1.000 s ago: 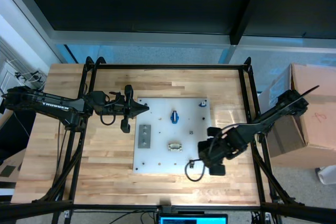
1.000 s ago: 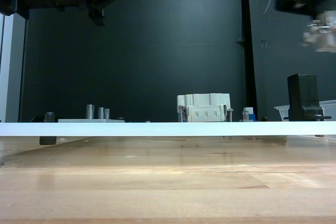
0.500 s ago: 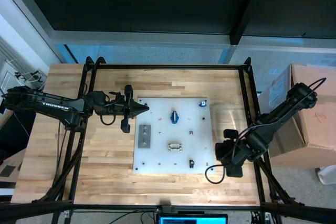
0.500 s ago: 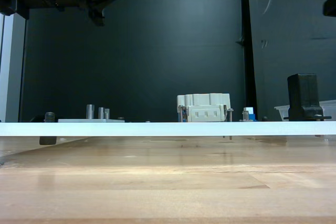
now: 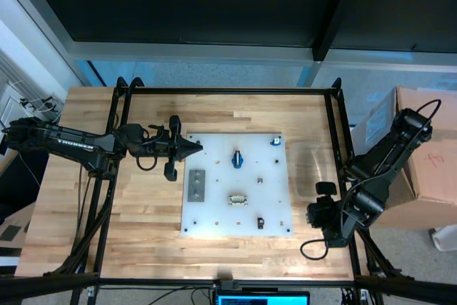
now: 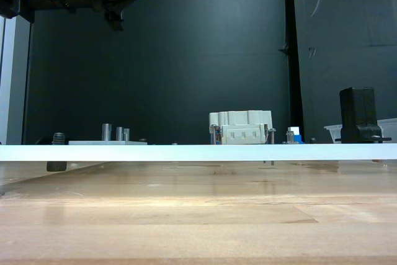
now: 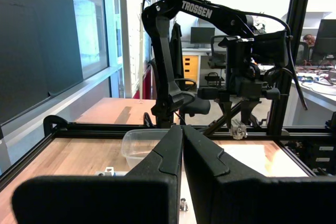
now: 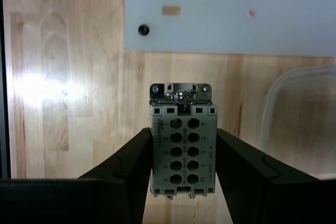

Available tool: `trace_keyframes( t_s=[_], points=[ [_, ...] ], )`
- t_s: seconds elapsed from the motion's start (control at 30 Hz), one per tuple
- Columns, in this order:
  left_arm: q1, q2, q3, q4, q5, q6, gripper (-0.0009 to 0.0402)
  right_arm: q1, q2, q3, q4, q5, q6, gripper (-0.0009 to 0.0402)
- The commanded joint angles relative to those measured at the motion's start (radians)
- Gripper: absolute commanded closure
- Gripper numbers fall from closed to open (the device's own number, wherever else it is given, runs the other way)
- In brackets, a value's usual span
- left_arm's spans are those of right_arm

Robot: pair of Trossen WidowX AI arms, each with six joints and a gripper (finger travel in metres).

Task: Remove the HAN10E connector from the taskboard and place in the container

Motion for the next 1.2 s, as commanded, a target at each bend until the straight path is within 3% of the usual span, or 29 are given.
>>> trace_keyframes(
  t_s=[0.03,0.83,1.2],
  points=[
    [0.0,0.0,0.0,0.0,0.0,0.0,0.0393,0.016,-0.005,-0.015,0.002,-0.003,0.031,0.0384],
    [0.0,0.0,0.0,0.0,0.0,0.0,0.0393,0.056,-0.003,-0.237,0.276,-0.003,0.039,0.0384],
    [0.0,0.0,0.0,0.0,0.0,0.0,0.0393,0.058,0.024,-0.285,0.297,-0.04,0.035,0.0366]
  ],
)
